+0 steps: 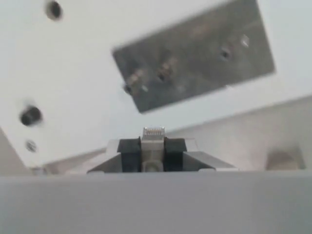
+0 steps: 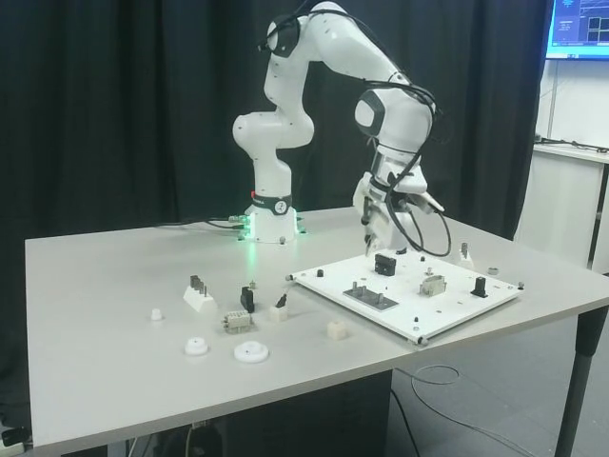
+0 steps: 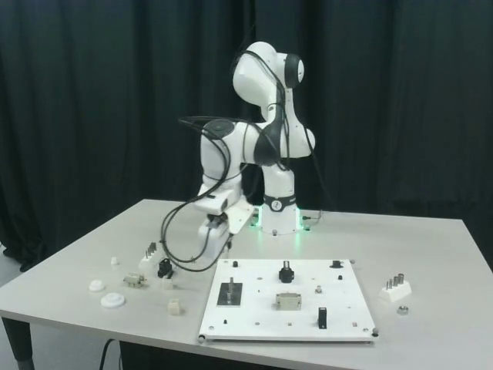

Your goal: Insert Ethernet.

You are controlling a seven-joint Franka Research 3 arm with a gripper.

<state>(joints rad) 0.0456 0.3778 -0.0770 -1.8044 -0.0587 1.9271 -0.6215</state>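
Note:
My gripper (image 1: 153, 146) is shut on a small Ethernet plug (image 1: 153, 132), which is pinched between the black finger pads (image 1: 127, 148) with its contact end pointing away from the hand. Beyond the plug lies the white board (image 1: 73, 73) with a grey metal plate (image 1: 195, 53) fixed on it. In the room views the gripper (image 3: 212, 237) (image 2: 372, 235) hangs a little above the board's (image 3: 254, 320) (image 2: 447, 314) back left corner. The plug itself is too small to make out there.
On the board stand a grey plate with a peg (image 3: 229, 294), a black round part (image 3: 286, 273), a grey block (image 3: 288, 301) and a black upright piece (image 3: 322, 316). Loose white and black parts (image 3: 146, 281) lie left of the board. A white peg holder (image 3: 395, 289) sits to the right.

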